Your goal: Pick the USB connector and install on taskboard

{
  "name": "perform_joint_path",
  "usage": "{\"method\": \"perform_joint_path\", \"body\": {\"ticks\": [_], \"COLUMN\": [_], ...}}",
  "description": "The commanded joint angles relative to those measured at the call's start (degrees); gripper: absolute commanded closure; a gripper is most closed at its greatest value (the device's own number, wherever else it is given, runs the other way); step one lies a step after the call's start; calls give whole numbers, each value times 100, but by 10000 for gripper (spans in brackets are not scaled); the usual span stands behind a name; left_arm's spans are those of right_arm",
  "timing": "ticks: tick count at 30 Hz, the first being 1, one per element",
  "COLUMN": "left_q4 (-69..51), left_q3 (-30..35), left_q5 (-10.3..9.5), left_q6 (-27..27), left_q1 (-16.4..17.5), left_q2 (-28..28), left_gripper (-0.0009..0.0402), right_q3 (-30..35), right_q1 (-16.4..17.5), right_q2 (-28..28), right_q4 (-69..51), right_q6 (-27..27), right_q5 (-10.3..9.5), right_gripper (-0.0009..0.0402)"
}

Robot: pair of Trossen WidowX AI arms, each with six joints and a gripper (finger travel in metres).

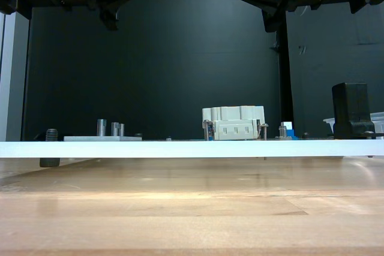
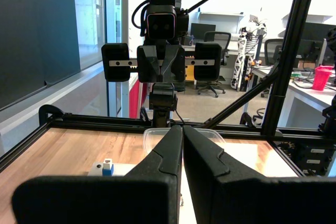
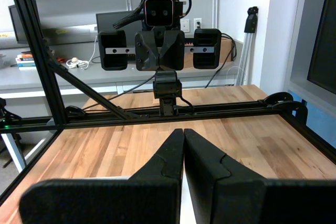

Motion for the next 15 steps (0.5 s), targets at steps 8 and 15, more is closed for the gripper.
{"method": "perform_joint_path", "body": {"ticks": [8,15], "left_q4": [2,2], "left_q3": [0,0], "left_q5": [2,2], "left_q6": [2,2], "left_q1": [2,2], "left_q2": [2,2], "left_gripper": [393,393], "right_q3": [0,0], "right_q1": [4,4], "right_q2": [2,2], "right_q4": [0,0], "right_q6": [2,2], "right_q5": [2,2], "right_gripper": [393,393]}}
